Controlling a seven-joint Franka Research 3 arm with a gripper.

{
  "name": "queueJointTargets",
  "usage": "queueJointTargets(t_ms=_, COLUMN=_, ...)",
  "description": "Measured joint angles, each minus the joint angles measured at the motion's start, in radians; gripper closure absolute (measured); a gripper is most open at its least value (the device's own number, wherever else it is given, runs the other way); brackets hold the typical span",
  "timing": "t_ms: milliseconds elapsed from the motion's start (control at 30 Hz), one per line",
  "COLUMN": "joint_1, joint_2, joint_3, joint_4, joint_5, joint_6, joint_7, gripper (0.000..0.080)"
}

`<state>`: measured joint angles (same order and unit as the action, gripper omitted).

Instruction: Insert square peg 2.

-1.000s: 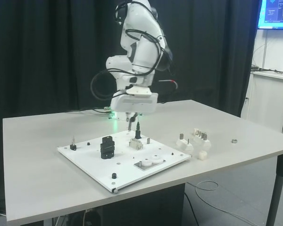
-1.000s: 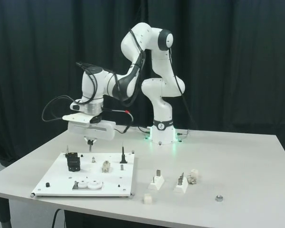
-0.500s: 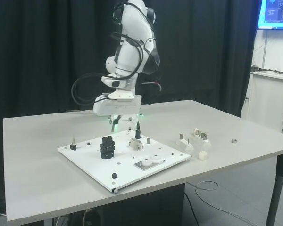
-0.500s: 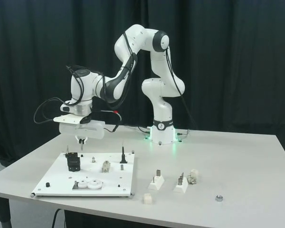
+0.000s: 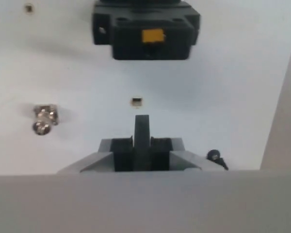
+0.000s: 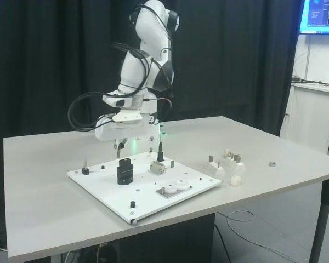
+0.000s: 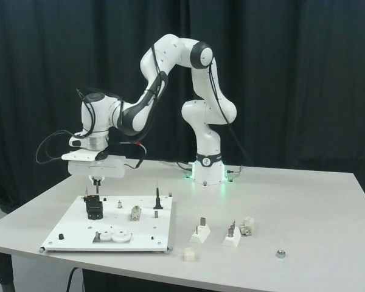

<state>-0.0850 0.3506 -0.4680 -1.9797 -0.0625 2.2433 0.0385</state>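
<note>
Square peg [image 5: 141, 127]: clamped upright between the two fingers of the gripper [image 5: 141, 154], dark, its free end sticking out past the fingertips. Held in the air above the white board [image 5: 223, 97], not touching it. Seen from the wrist, lined up closely with a small square hole [image 5: 136, 101] in the board, just short of it (whether exactly over it, cannot tell).

Beyond the hole, a black block [image 5: 145, 29] with a small label on its face. Off to one side of the hole, a metal fitting [image 5: 43, 119] standing on the board.

From the first room view, gripper [image 6: 119, 145] hanging over the far side of the white board [image 6: 98, 183], just behind the black block [image 6: 124, 171] and above it. Same in the second room view: gripper [image 7: 97, 180] over the board's [image 7: 67, 226] rear corner, directly above the black block [image 7: 93, 207].

On the grey table [image 6: 38, 164], beside the board, white holders [image 6: 225, 167] carrying spare pegs, well apart from the gripper. Farther out, a small ring [image 6: 272, 163] lying alone.
</note>
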Motion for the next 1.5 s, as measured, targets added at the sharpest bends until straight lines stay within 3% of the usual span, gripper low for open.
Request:
queueJointTargets(t_ms=533, joint_1=-0.045, joint_2=0.031, joint_3=-0.017, joint_4=-0.006, joint_5=0.151, joint_6=0.06, joint_7=-0.171, gripper=0.0731)
queueJointTargets(t_ms=1200, joint_1=-0.046, joint_2=0.088, joint_3=-0.019, joint_4=-0.019, joint_5=0.179, joint_6=0.104, joint_7=-0.225, gripper=0.0731)
queueJointTargets(t_ms=1500, joint_1=-0.045, joint_2=0.092, joint_3=-0.019, joint_4=-0.057, joint_5=0.19, joint_6=0.138, joint_7=-0.263, gripper=0.0731)
